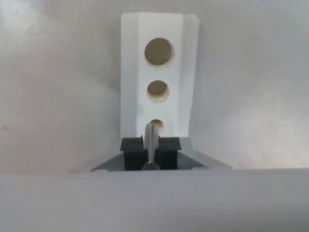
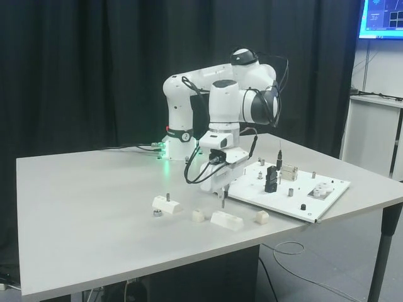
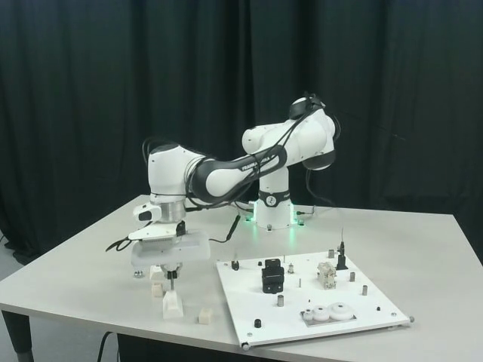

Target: Insert round peg 2.

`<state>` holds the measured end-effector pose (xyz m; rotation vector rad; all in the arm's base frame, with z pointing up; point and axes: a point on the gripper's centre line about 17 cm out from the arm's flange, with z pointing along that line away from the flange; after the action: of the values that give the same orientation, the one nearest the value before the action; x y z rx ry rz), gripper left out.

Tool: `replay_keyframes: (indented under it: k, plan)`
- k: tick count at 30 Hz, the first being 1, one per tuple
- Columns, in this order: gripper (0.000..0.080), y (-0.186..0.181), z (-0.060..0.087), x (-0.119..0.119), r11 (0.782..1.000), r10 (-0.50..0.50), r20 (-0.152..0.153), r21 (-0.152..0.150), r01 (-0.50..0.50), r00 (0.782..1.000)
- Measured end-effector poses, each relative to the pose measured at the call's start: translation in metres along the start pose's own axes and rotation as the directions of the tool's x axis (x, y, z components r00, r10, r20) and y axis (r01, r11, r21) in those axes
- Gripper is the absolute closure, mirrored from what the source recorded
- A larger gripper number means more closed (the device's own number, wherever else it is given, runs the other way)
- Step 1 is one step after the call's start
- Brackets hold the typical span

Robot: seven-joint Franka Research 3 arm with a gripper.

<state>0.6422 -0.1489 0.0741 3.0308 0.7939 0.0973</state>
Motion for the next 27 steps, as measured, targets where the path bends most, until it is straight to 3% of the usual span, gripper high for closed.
replay_keyframes:
  k: [8, 27]
  plan:
    - [0.0741, 0.0008, -0.0066, 0.0004, 1.0, 0.003, 0.006, -0.011, -0.002, 1.0]
    - [0.0741, 0.0022, -0.0054, -0.0006, 1.0, 0.003, 0.009, -0.015, -0.003, 1.0]
